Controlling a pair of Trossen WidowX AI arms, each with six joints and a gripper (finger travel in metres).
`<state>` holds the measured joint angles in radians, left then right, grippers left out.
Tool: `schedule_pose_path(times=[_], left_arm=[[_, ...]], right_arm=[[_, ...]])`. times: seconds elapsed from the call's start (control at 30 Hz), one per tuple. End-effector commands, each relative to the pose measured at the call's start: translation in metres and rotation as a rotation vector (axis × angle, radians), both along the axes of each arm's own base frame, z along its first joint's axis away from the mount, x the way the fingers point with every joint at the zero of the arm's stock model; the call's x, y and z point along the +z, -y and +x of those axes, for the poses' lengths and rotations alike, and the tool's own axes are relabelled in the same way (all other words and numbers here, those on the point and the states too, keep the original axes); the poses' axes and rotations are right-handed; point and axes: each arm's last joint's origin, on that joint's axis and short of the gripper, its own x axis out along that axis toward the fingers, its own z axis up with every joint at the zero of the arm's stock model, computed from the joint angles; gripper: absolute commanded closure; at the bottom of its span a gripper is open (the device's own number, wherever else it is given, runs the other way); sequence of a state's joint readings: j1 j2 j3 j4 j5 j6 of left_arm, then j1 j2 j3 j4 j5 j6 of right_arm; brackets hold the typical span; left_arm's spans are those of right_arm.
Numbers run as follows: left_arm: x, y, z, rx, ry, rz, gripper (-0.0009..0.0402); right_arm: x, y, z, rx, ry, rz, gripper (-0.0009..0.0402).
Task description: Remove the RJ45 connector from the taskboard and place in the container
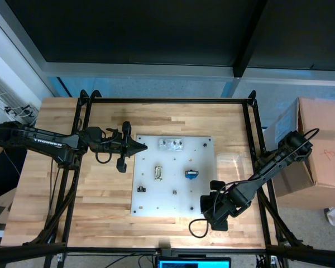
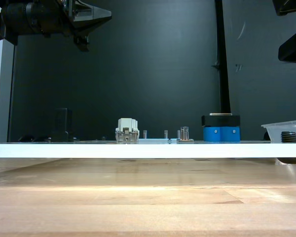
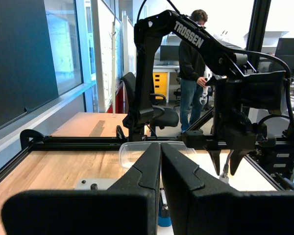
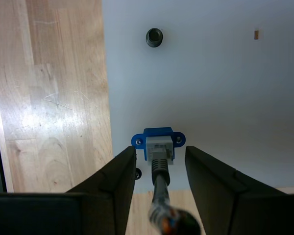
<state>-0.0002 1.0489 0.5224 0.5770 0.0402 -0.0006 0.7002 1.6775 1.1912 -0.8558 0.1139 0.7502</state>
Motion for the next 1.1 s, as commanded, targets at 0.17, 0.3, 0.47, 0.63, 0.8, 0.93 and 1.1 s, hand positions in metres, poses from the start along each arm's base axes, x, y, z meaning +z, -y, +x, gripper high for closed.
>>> schedule_pose_path(times=[0.17, 0.3, 0.47, 0.63, 0.8, 0.93, 1.1], left_arm=[[0.0, 0.0, 0.0, 0.0, -0.001, 0.0, 0.0393], [0.0, 0.0, 0.0, 0.0, -0.003, 0.0, 0.0393], [0.0, 0.0, 0.0, 0.0, -0.003, 0.0, 0.0393], [0.0, 0.0, 0.0, 0.0, -0.003, 0.0, 0.0393], [0.0, 0.0, 0.0, 0.0, -0.003, 0.0, 0.0393], [0.0, 0.0, 0.0, 0.0, -0.003, 0.0, 0.0393], [0.0, 0.0, 0.0, 0.0, -0.003, 0.0, 0.0393]], right_arm=[[0.0, 0.0, 0.0, 0.0, -0.004, -0.001, 0.0347], [0.0, 0.0, 0.0, 0.0, -0.003, -0.001, 0.0398], [0.001, 0.0, 0.0, 0.0, -0.001, 0.002, 0.0396], [0.011, 0.001, -0.001, -0.001, 0.007, 0.007, 0.0393], [0.023, 0.003, -0.002, -0.002, 0.014, 0.013, 0.0393], [0.033, 0.007, -0.005, -0.005, 0.025, 0.021, 0.0393], [0.045, 0.018, -0.016, -0.017, 0.026, -0.012, 0.0393]])
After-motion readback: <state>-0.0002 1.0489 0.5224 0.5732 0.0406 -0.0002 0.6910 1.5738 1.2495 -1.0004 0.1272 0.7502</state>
